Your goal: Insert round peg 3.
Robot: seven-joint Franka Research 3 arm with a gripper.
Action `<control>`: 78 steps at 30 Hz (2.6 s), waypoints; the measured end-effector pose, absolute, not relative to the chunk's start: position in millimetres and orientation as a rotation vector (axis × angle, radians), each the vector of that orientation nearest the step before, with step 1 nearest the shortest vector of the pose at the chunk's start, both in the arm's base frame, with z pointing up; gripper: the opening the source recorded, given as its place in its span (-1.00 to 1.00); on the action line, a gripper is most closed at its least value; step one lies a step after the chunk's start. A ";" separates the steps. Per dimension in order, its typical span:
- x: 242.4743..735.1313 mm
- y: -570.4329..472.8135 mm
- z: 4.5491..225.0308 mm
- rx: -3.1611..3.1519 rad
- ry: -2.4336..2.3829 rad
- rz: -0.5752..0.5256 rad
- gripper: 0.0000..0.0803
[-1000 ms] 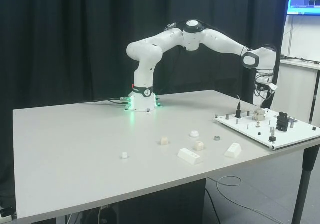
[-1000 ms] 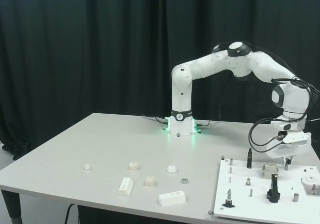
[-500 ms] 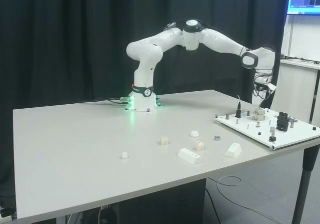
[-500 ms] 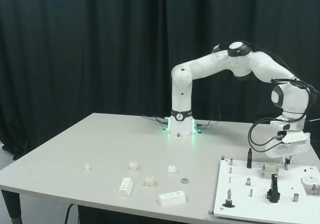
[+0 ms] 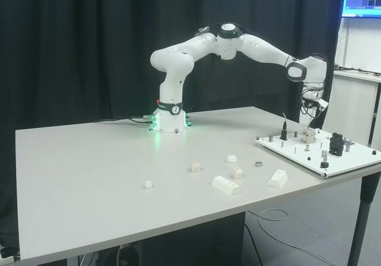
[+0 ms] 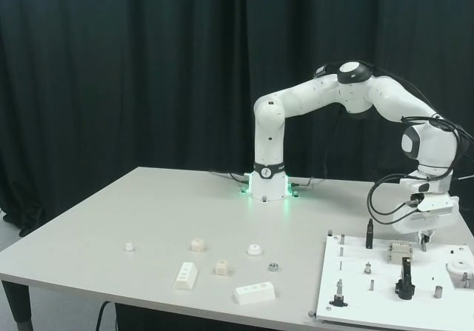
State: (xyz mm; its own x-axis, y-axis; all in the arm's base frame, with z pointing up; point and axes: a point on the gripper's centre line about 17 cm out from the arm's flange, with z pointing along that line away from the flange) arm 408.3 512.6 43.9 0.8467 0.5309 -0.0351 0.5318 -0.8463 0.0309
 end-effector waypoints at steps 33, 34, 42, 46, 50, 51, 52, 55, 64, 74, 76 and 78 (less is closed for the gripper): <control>414.6 517.2 45.4 2.968 0.902 0.015 -0.72; 414.9 517.4 45.5 2.967 0.906 0.017 -0.72; 417.9 519.5 45.2 2.960 0.929 0.039 -0.72; 419.4 520.6 44.9 2.960 0.933 0.051 -0.72; 420.2 520.9 44.6 2.959 0.936 0.056 -0.72; 420.5 521.0 44.5 2.958 0.938 0.057 -0.72; 420.7 521.1 44.3 2.958 0.939 0.058 -0.72; 421.5 521.5 43.5 2.957 0.941 0.063 -0.72; 422.8 522.2 42.9 2.958 0.942 0.072 -0.72; 423.9 522.7 43.1 2.964 0.938 0.075 -0.69; 424.2 522.6 43.4 2.964 0.937 0.076 -0.69; 424.8 522.5 44.1 2.964 0.936 0.078 -0.69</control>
State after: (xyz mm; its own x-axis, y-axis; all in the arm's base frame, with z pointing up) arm 424.8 522.5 44.1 0.8174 0.5749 0.0380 0.5732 -0.8181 0.0460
